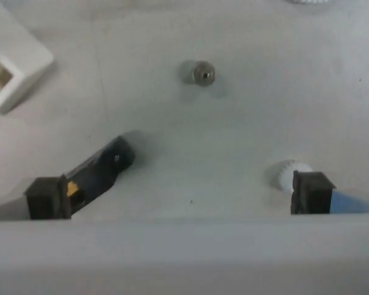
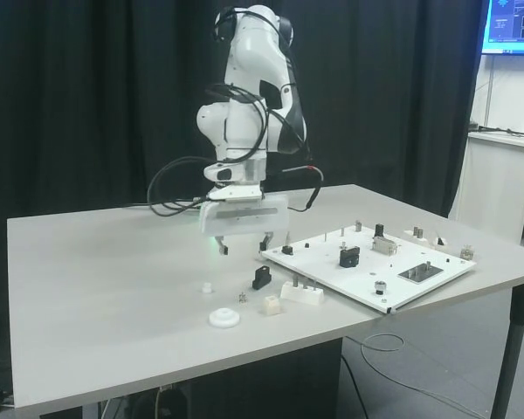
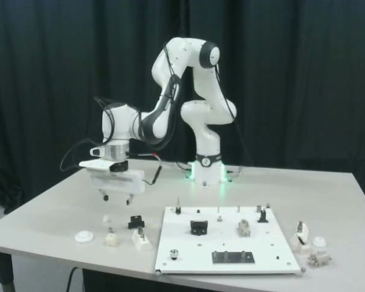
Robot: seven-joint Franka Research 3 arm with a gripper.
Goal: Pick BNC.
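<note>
Worktop (image 2: 96, 262) of grey, with a white Franka arm (image 3: 198, 103) bolted to it and bent over so that its end effector (image 2: 243, 247) hangs above the surface, touching nothing. Its two black fingers (image 1: 48, 198) stand wide apart with nothing between them.

In the wrist view the BNC connector (image 1: 202, 74), a small grey metal barrel seen end-on, stands alone on bare worktop ahead of the fingers, roughly midway between them and well apart from both. A black clip-like part (image 1: 101, 169) lies near one fingertip, and a small white toothed gear (image 1: 290, 172) sits just beside the other. A white block with a square socket (image 1: 9, 64) rests off to one side.

In the first room view the loose parts lie on the worktop below the end effector: a flat white ring (image 2: 224, 318) near the front edge, a small white cube (image 2: 269, 304), and the black part upright. Beside them lies a white assembly board (image 2: 332, 271) carrying several small fittings.
</note>
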